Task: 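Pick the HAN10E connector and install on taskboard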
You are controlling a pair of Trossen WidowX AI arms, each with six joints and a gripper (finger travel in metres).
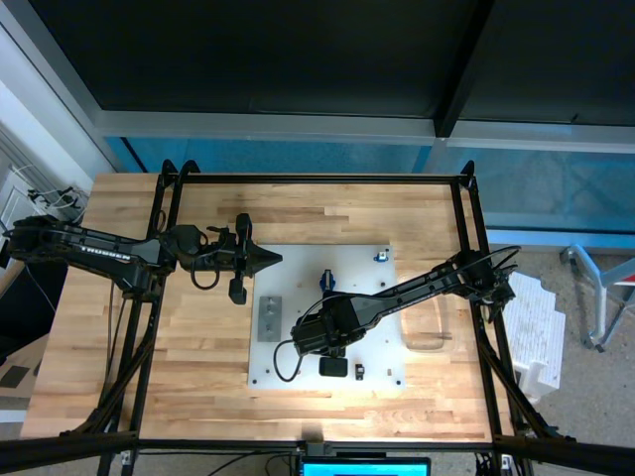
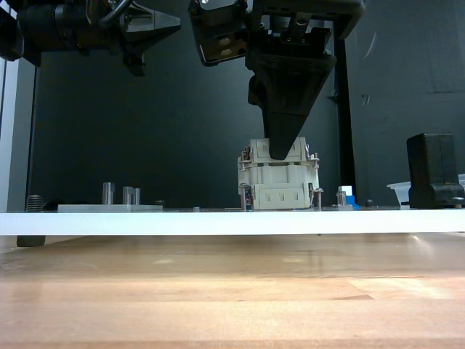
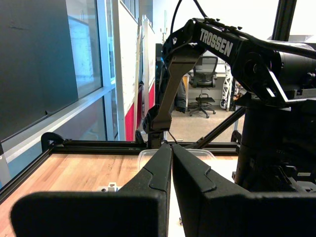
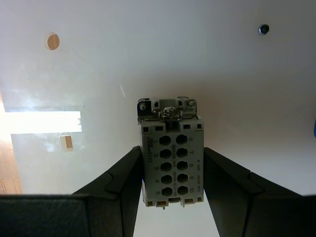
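Your right gripper (image 2: 283,144) points straight down over the near middle of the taskboard (image 1: 298,268), its black, wedge-shaped jaws clamped on the two long sides of the HAN10E connector (image 4: 172,158). From the wrist you see the connector's face: a pale grey-beige rectangular block with two columns of five round dark holes, tiny numbers beside them, and a small metal bracket with screws at one end. In the low view it sits on top of a wider beige base of the same plastic, with screw heads at the corners, standing on the smooth white board. You cannot tell whether it is pressed fully home. On the board, a dull grey metal block (image 1: 270,315) lies to the left of the connector and a small blue part (image 1: 325,281) stands farther back. A clear plastic tray (image 1: 432,327) rests on the wooden desk (image 1: 198,377) just right of the board. Your left gripper (image 3: 171,148) hangs level above the board's far left corner, jaws together at their tips and holding nothing.
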